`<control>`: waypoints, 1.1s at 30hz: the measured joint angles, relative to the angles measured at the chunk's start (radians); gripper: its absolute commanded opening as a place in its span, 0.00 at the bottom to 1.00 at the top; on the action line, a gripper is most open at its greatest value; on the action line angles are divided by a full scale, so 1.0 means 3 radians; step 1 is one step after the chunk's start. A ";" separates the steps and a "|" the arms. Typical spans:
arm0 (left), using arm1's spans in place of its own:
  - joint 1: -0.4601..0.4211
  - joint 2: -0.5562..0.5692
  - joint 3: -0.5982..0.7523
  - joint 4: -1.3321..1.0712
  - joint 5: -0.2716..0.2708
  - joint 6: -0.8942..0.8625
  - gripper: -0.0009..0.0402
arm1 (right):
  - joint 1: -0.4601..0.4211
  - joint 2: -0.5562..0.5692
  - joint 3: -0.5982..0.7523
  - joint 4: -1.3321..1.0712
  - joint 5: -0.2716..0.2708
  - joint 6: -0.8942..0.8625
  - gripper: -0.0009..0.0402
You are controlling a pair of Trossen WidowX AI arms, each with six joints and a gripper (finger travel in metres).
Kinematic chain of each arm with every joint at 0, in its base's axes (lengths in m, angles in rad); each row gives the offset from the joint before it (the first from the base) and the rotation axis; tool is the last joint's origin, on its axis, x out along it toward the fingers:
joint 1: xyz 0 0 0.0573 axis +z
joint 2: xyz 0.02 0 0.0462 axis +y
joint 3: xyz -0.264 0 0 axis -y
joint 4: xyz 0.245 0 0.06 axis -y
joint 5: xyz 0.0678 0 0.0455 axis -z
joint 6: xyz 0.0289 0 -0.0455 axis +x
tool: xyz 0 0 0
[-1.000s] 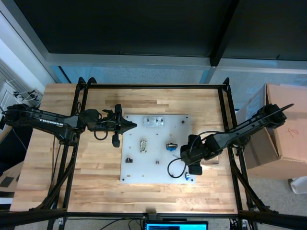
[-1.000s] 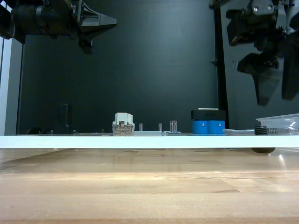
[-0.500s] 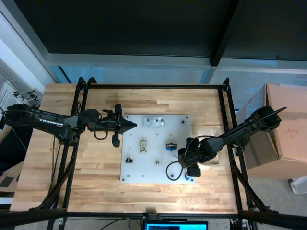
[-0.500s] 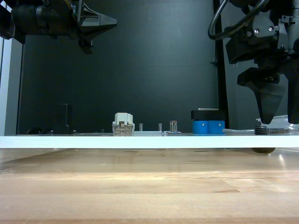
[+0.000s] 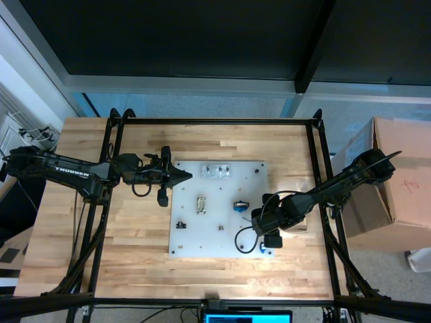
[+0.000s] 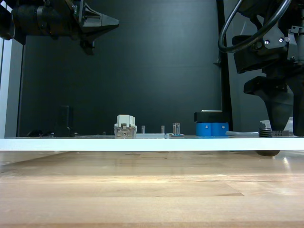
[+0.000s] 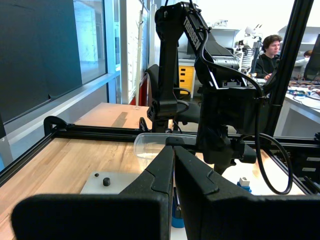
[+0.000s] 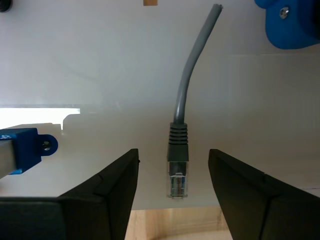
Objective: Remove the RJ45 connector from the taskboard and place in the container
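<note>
Okay, my right tool [image 8: 173, 156], jaws apart, straddles the RJ45 connector [image 8: 178, 167], which lies flat and untouched by the taskboard's [image 5: 202, 235] near right corner. My left tool [image 7: 173, 150] hangs closed above its far left edge.

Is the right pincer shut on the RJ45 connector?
No, the right pincer has its fingers apart, either side of the RJ45 connector.

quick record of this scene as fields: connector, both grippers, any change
connector: RJ45 plug on grey cable, lying flat on the white board near its edge, not held
right gripper: low over the board, jaws open either side of the plug, not touching
left gripper: raised above the board's left edge, jaws shut, empty
change: right gripper lower than a second ago; plug unmoved
</note>
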 measured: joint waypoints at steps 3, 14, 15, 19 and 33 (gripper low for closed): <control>0.0000 -0.0001 0.0000 -0.0001 0.0001 0.0000 0.02 | 0.0001 -0.0001 -0.0009 0.0009 -0.0013 -0.0009 0.38; 0.0000 -0.0001 0.0000 -0.0001 0.0001 0.0000 0.02 | 0.0001 -0.0005 -0.0045 0.0051 0.0022 -0.0023 0.12; 0.0000 -0.0001 0.0000 0.0000 0.0000 0.0000 0.02 | 0.0001 -0.0005 -0.0045 0.0048 0.0031 -0.0023 0.10; 0.0000 0.0000 0.0001 0.0000 0.0001 0.0000 0.02 | 0.0000 -0.0005 -0.0045 0.0046 0.0033 -0.0023 0.02; 0.0000 -0.0001 0.0000 -0.0001 0.0001 0.0000 0.02 | -0.0003 -0.0164 0.0111 -0.0144 0.0014 -0.0033 0.03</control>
